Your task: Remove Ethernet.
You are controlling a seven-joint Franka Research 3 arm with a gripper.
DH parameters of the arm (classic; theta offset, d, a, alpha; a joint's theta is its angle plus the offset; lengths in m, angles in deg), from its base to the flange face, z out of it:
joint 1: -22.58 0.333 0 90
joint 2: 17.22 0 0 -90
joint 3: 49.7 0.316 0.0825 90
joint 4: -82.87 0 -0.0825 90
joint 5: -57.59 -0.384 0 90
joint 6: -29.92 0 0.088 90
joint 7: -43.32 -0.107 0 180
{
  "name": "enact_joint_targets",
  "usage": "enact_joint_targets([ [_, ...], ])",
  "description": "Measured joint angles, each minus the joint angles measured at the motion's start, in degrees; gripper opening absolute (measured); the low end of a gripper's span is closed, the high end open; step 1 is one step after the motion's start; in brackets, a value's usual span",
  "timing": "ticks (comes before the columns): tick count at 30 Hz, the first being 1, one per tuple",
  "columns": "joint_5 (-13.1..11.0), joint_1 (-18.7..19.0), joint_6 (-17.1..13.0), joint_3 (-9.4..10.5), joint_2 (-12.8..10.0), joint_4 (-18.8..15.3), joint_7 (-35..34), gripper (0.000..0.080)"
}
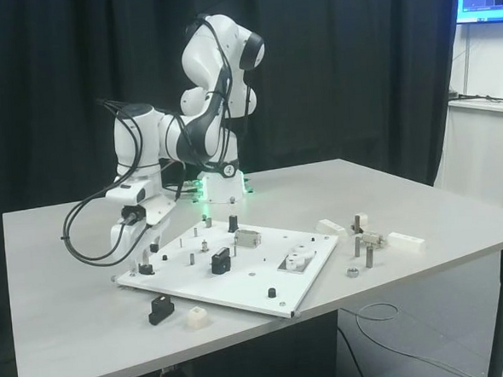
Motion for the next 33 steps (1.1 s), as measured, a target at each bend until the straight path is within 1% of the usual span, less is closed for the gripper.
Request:
enact_joint_targets([
  [16,0.0,0.0,-2.06,0.28,0.0,-1.53,0.31,0.08],
  [26,0.0,0.0,-2.21,0.34,0.0,-1.62,0.42,0.08],
  [27,0.0,0.0,-2.21,0.34,0.0,-1.62,0.42,0.0687],
  [28,0.0,0.0,-2.21,0.34,0.0,-1.62,0.42,0.0522],
  [33,0.0,0.0,-2.21,0.36,0.02,-1.62,0.42,0.0522],
])
